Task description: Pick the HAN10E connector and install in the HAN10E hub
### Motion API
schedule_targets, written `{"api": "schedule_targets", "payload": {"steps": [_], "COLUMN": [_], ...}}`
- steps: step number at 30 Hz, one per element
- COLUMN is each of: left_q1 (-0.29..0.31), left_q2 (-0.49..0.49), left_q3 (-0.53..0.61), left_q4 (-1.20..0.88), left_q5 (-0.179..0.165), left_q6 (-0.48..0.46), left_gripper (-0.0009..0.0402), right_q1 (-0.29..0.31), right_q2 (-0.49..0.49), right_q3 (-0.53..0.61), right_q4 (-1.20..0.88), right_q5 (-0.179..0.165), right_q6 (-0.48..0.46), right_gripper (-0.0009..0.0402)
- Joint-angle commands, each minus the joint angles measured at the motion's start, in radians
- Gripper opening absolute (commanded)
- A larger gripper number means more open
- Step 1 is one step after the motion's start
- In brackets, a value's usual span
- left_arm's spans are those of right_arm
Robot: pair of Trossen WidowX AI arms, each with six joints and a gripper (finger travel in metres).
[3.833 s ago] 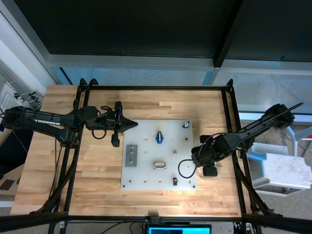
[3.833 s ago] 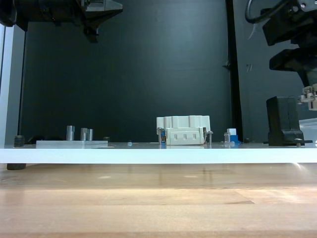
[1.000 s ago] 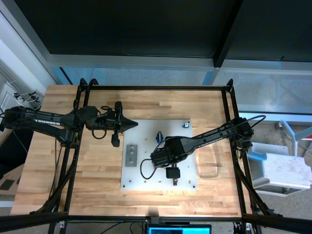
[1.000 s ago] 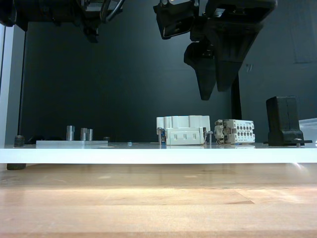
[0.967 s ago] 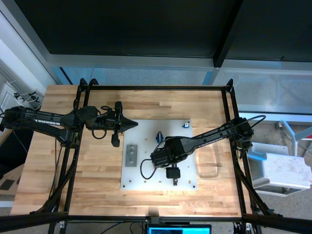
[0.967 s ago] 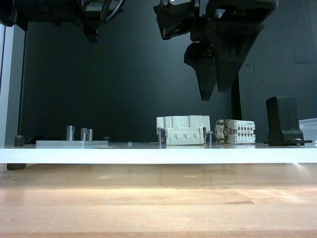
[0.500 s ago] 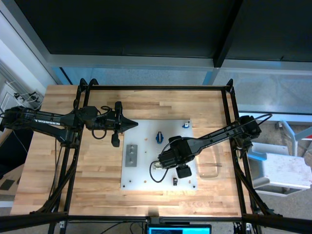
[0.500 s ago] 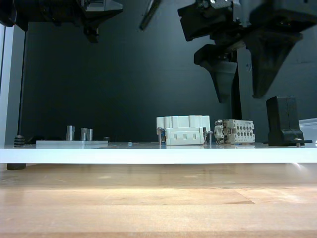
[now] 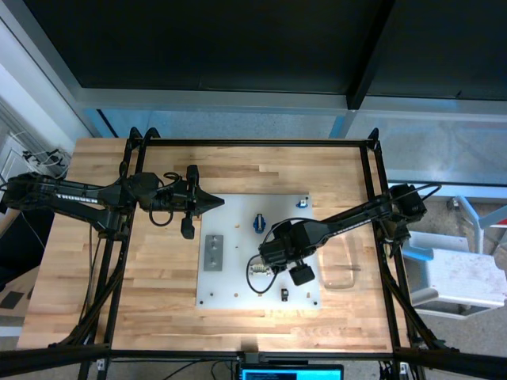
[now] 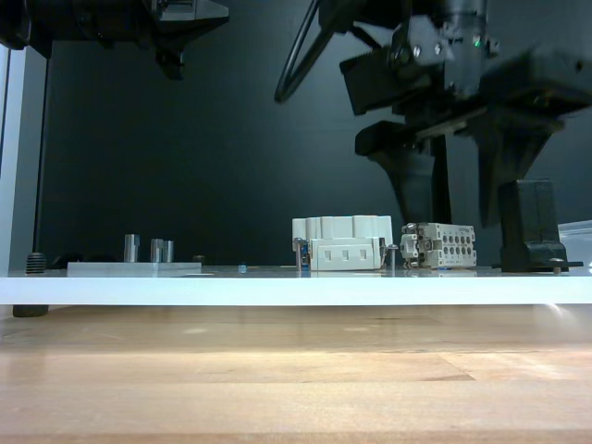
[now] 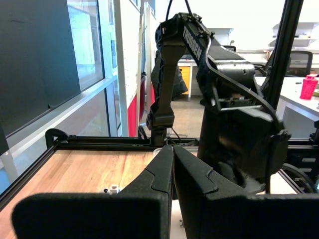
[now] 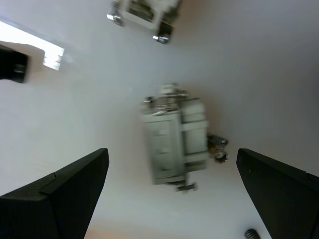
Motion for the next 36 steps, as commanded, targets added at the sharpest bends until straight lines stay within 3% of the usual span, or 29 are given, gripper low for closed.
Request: {"api": "schedule_targets", "payload": {"steps": [1,10,14,28,36], "left_q1": [0.0,0.0,0.0,0.0,0.0], "left_q2": [0.0,0.0,0.0,0.0,0.0], "left_q3": [0.0,0.0,0.0,0.0,0.0], "left_q4": [0.0,0.0,0.0,0.0,0.0], "left_q5": [0.0,0.0,0.0,0.0,0.0], "left_q6": [0.0,0.0,0.0,0.0,0.0], "left_gripper": [0.0,0.0,0.0,0.0,0.0], "right_q1": [0.0,-0.008,-0.011,-0.02,-0.026], "right_q2": [-0.002,-0.002,-0.002,0.023,0.033], "right_q3": [-0.004,-0.01,-0.026,-0.035,-0.039], "right_q4": [0.007,0.014,0.04,0.073,0.078], "right_q5": [-0.001,-0.011,-0.043,-0.051,-0.058], "right_q6": [-0.027,-0.059,-0.062,-0.089,-0.092], "right_gripper": [0.0358,0.0316,0.0302,0.028,0.0245]}}
